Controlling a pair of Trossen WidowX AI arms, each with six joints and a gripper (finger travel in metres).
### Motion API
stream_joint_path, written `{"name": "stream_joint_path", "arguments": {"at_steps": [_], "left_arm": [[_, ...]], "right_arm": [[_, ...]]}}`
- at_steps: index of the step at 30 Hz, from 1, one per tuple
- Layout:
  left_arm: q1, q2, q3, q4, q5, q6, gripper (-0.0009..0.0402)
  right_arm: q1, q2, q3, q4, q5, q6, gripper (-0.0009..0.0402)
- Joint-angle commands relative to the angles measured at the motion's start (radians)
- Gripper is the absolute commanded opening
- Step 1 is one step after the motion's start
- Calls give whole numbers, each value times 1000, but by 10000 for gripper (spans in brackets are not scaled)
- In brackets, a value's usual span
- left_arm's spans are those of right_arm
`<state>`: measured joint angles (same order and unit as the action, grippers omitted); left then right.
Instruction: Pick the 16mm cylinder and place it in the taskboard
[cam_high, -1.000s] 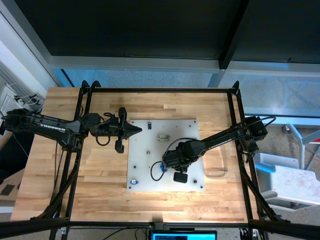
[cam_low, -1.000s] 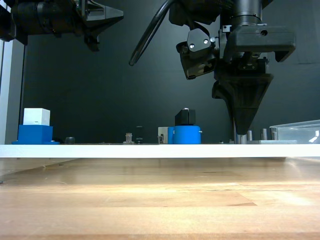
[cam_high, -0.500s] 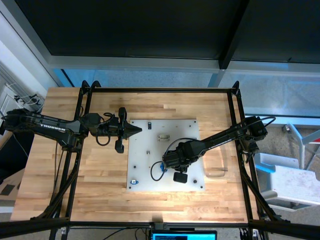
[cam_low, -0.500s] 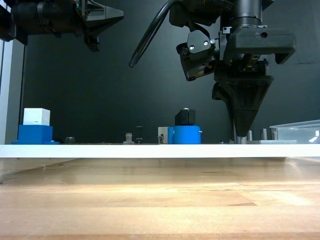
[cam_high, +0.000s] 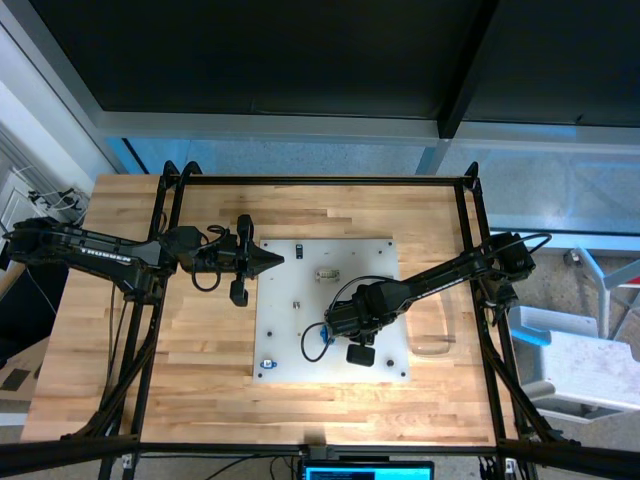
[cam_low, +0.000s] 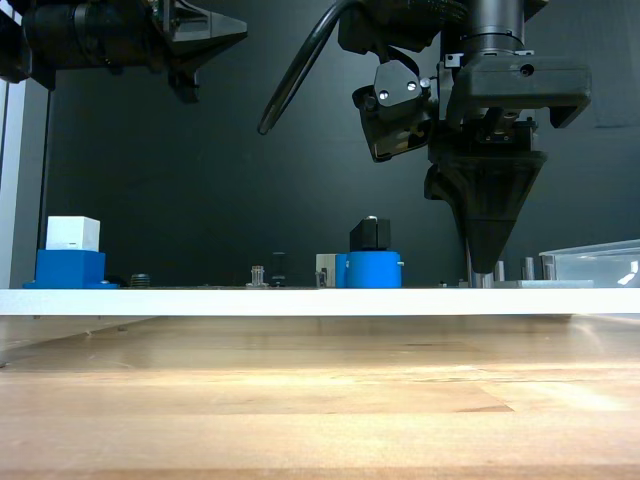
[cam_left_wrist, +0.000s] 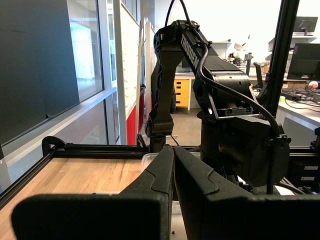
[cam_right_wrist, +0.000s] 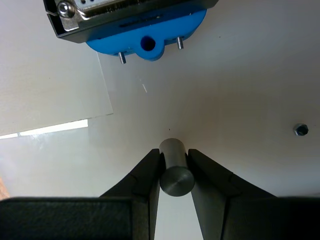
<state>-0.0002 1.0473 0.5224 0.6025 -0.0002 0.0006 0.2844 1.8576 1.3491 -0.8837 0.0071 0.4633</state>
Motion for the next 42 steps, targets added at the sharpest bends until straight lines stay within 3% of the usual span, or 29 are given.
{"name": "stream_joint_path", "arguments": {"at_steps": [1, 14, 42], "left_arm": [[0, 0, 0, 0, 0, 0, 0], [0, 0, 0, 0, 0, 0, 0], [0, 0, 0, 0, 0, 0, 0]], "right_arm": [[1, 0, 1, 0, -1, 1, 81], [2, 0, 1, -2, 0, 0, 138], [2, -122, 11, -87, 0, 0, 139]]}}
